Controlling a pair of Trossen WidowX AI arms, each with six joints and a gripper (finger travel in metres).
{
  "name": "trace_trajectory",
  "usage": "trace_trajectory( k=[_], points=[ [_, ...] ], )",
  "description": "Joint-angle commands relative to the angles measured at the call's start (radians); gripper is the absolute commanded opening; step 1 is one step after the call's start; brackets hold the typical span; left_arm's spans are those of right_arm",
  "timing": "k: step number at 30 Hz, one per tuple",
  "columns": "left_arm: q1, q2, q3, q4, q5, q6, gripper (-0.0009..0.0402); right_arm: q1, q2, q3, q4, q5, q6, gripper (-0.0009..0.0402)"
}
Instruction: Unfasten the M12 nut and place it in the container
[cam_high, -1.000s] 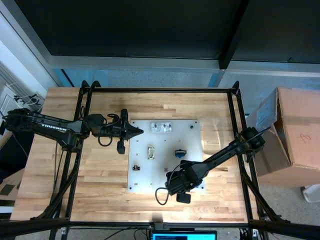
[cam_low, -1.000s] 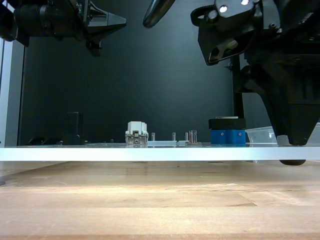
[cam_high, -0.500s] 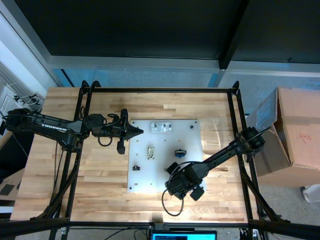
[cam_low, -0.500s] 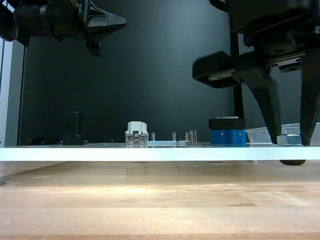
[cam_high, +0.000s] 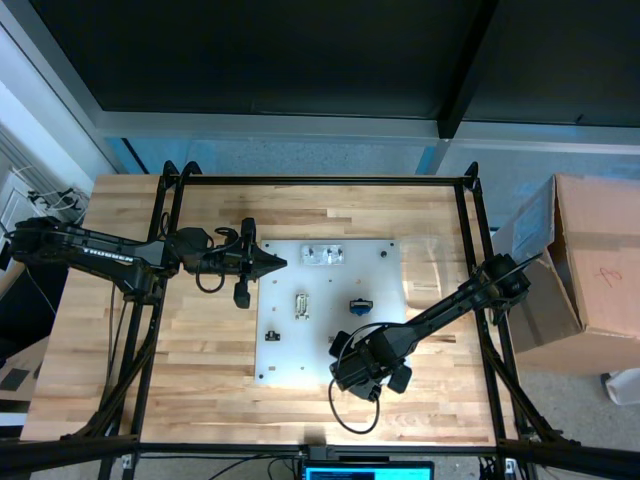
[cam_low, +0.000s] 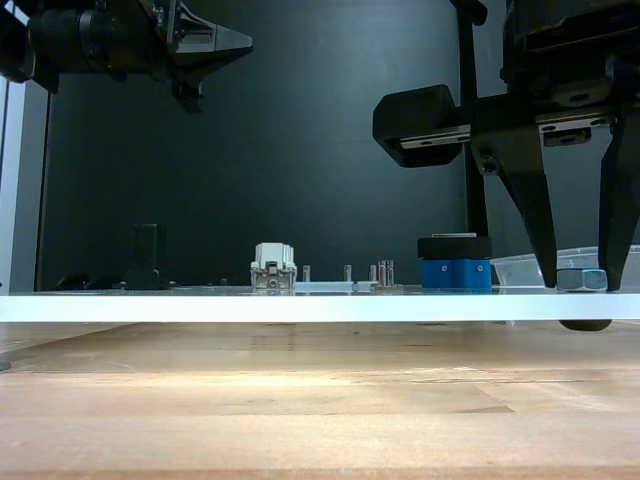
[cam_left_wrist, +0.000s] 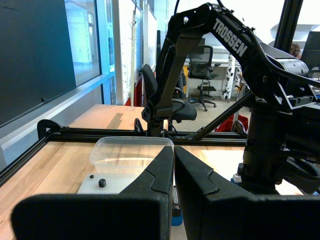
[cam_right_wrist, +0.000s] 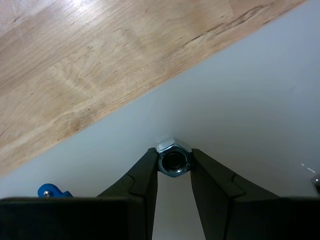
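M12 nut (cam_right_wrist: 173, 161) low on its stud, straddled by right gripper (cam_low: 580, 283), fingers eased apart, edge of white board (cam_right_wrist: 250, 100) just beside them, wooden table (cam_right_wrist: 75, 75) beyond, wrist swivelled since a second ago, left gripper (cam_high: 278, 263) pinched closed, aloft well away

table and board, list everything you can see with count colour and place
table: 1, light wood, under everything
white board: 1, white, mid-table
M12 nut: 1, silver, flat on the white board near its near right edge; stud hidden, cannot tell if on it
container: 1, clear, beside the board's far right
blue block: 1, blue with black top, mid-board
connector: 1, grey-white, left of board centre
black post: 1, black, board's far right corner
cardboard box: 1, brown, off the table's right side
left claw: 1, black, shut, high over the board's left edge
right claw: 1, black, down around the nut
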Motion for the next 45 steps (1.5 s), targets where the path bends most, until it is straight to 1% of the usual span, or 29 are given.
trace_trajectory(
  k=[1,8,10,12,14,15,17,20,23,26,28,30,31,34,40,45],
  points=[
    [0.0,0.0,0.0,0.0,0.0,0.0,0.0,0.001,-0.001,0.001,0.0,-0.001,0.024,0.0102],
    [0.0,0.0,0.0,0.0,0.0,0.0,0.0,0.002,-0.011,0.001,-0.003,0.0,0.023,0.0204],
    [0.0,0.0,0.0,0.0,0.0,0.0,0.0,0.002,-0.018,0.001,-0.008,0.0,0.024,0.0228],
    [0.0,0.0,0.0,0.0,0.0,0.0,0.0,0.003,-0.031,0.001,-0.019,0.0,0.046,0.0244],
    [0.0,0.0,0.0,0.0,0.0,0.0,0.0,0.002,-0.051,0.001,-0.025,0.0,0.142,0.0249],
    [0.0,0.0,0.0,0.0,0.0,0.0,0.0,0.002,-0.06,0.001,-0.025,0.0,0.217,0.0247],
    [0.0,0.0,0.0,0.0,0.0,0.0,0.0,-0.001,-0.077,0.001,-0.03,-0.001,0.382,0.0233],
    [0.0,0.0,0.0,0.0,0.0,0.0,0.0,-0.003,-0.102,0.001,-0.06,-0.005,0.594,0.0186],
    [0.0,0.0,0.0,0.0,0.001,0.0,0.0,-0.003,-0.124,0.001,-0.087,-0.023,0.749,0.0118],
    [0.0,0.0,0.0,0.0,0.0,0.0,0.0,-0.003,-0.135,0.001,-0.089,-0.087,0.849,0.0041],
    [0.0,0.0,0.0,0.0,0.0,0.0,0.0,-0.003,-0.135,0.001,-0.089,-0.109,0.898,-0.0008],
    [0.0,0.0,0.0,0.0,0.0,0.0,0.0,-0.001,-0.132,0.0,-0.089,-0.108,0.943,0.001],
    [0.0,0.0,0.0,0.0,0.0,0.0,0.0,0.0,-0.13,-0.001,-0.087,-0.106,0.963,0.0012],
    [0.0,0.0,0.0,0.0,0.0,0.0,0.0,0.002,-0.129,-0.019,-0.056,-0.106,1.001,-0.0003],
    [0.0,0.0,0.0,0.0,0.0,0.0,0.0,0.008,-0.129,-0.101,0.067,-0.114,1.027,0.0],
    [0.0,0.0,0.0,0.0,0.0,0.0,0.0,0.009,-0.121,-0.139,0.122,-0.114,1.041,0.0]
  ],
)
